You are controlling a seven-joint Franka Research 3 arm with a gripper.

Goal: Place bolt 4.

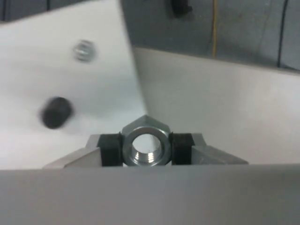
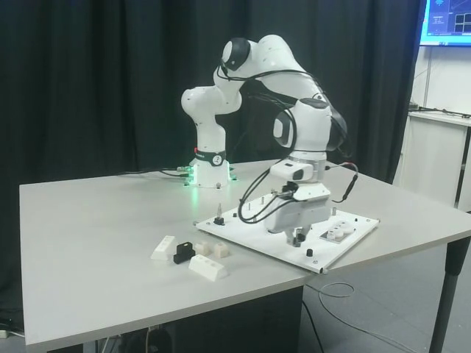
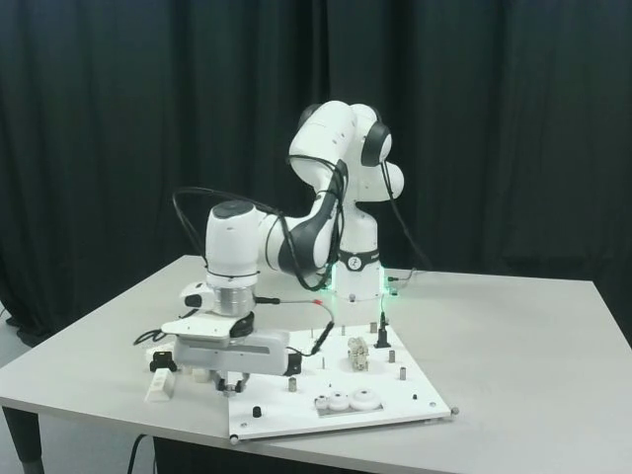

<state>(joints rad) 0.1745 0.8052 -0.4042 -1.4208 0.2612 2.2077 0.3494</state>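
the two black finger pads (image 1: 110, 149) are clamped from both sides on a grey metal hexagonal nut (image 1: 145, 143) with a threaded bore, which the wrist view shows held between them; it is a nut rather than a bolt. the gripper (image 1: 145, 149) hangs just above the flat white assembly board (image 2: 346, 243) near its front edge. in both room views the nut itself is too small to make out, and the gripper's body hides the fingertips in the second room view. the wrist view's lower part is blocked by a blurred grey band. on the board below, a black round peg (image 1: 56, 112) and a small grey threaded stud (image 1: 85, 50) are blurred. the board's edge runs close by the nut, with the grey table (image 1: 225, 108) beyond it. three white gears (image 3: 346, 400) sit near the board's front edge, just beside the gripper. small upright posts (image 3: 384, 348) stand further back. several white blocks (image 2: 207, 265) lie on the table, well apart from the gripper.
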